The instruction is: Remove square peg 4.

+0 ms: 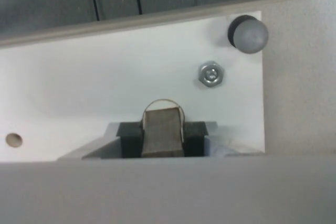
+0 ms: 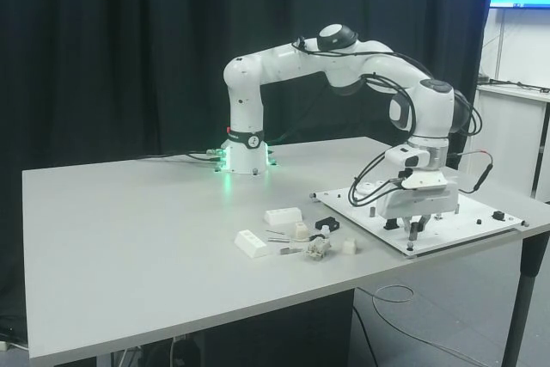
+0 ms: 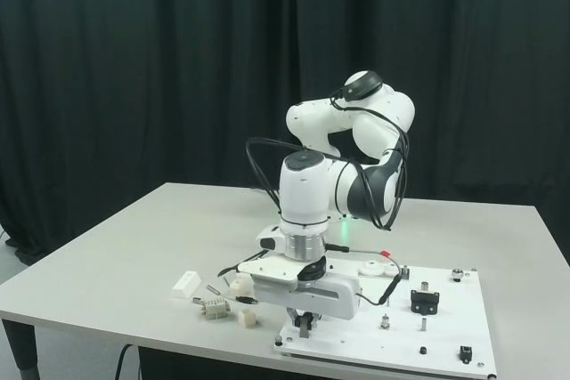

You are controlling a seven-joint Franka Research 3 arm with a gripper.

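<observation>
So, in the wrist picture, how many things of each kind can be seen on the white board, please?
Grey round knob: 1
Hex nut: 1
Square peg: 1
Small round hole: 1
Total: 4

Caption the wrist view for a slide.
Hand gripping the square peg above the white board, near a hex nut.
</observation>
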